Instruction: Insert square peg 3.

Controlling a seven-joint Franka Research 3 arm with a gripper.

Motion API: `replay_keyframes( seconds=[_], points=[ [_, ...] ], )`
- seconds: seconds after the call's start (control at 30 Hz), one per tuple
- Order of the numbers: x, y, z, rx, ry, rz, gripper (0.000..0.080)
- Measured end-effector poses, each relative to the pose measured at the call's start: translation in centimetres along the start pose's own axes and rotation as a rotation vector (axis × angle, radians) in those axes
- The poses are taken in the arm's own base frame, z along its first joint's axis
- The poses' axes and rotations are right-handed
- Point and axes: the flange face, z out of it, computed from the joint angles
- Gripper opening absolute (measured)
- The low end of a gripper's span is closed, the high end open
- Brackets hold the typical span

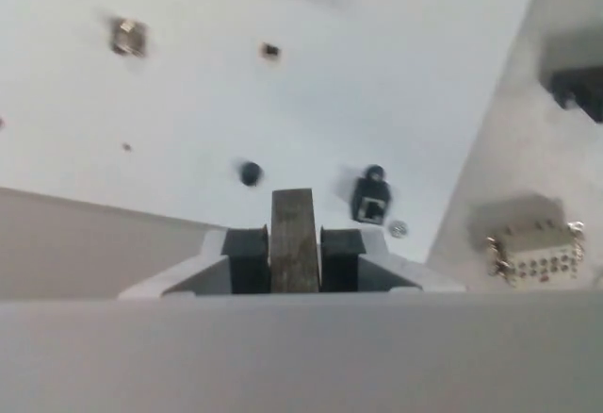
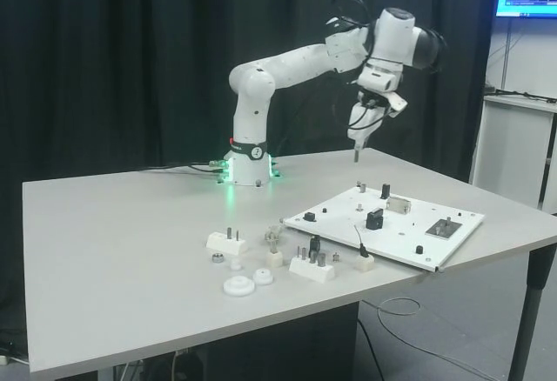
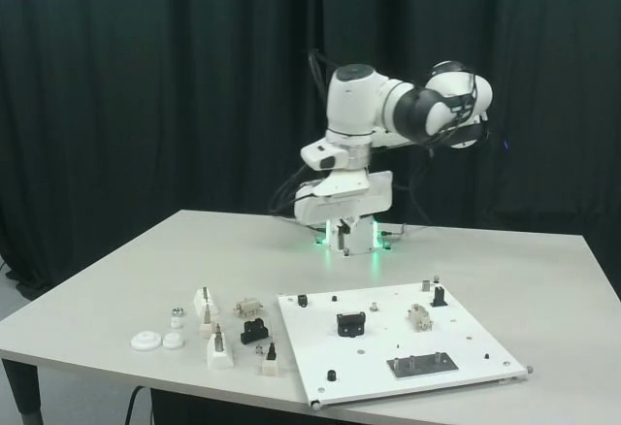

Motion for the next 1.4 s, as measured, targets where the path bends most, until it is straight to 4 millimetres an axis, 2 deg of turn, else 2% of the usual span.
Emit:
replay_keyframes(
  seconds=[0.37,0.6,0.97,1.4],
  points=[
    [-0.8,-6.1,-0.9,-0.019,-0.005,0.025,0.0113],
    [-1.1,-8.8,-0.3,-0.029,-0.026,0.039,0.0113],
    [-2.0,-12.1,2.3,-0.022,-0.092,0.046,0.0113],
    [-3.5,-17.8,6.5,0.024,-0.135,0.04,0.0113]
  ],
)
